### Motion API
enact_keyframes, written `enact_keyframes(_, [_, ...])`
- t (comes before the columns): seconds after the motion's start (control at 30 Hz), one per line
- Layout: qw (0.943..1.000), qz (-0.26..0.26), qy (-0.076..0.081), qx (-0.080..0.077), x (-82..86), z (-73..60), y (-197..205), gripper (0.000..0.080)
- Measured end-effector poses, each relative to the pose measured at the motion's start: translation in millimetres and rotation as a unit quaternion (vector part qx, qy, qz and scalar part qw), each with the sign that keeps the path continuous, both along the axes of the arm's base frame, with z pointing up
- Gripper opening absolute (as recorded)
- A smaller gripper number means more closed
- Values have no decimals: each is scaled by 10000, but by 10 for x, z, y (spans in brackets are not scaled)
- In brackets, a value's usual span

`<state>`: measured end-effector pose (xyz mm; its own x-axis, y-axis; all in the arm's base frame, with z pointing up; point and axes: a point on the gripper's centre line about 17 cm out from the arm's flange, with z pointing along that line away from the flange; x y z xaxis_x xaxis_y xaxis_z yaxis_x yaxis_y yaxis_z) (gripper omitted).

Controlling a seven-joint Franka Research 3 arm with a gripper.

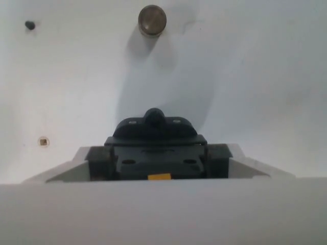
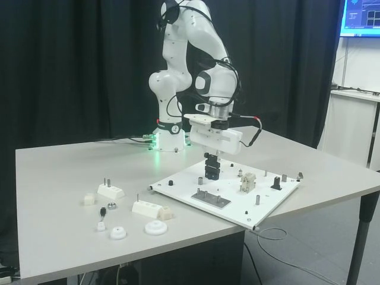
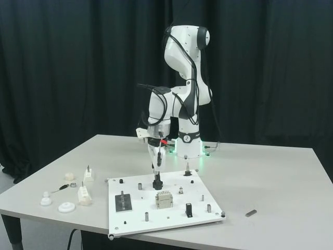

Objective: Insert D-SUB.

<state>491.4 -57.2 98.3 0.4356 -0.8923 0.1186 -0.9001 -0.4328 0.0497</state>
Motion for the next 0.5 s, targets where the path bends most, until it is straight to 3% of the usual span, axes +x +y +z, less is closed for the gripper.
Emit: enact_keyframes(0.5, [10000, -32, -41, 25, 6, -15, 3, 378])
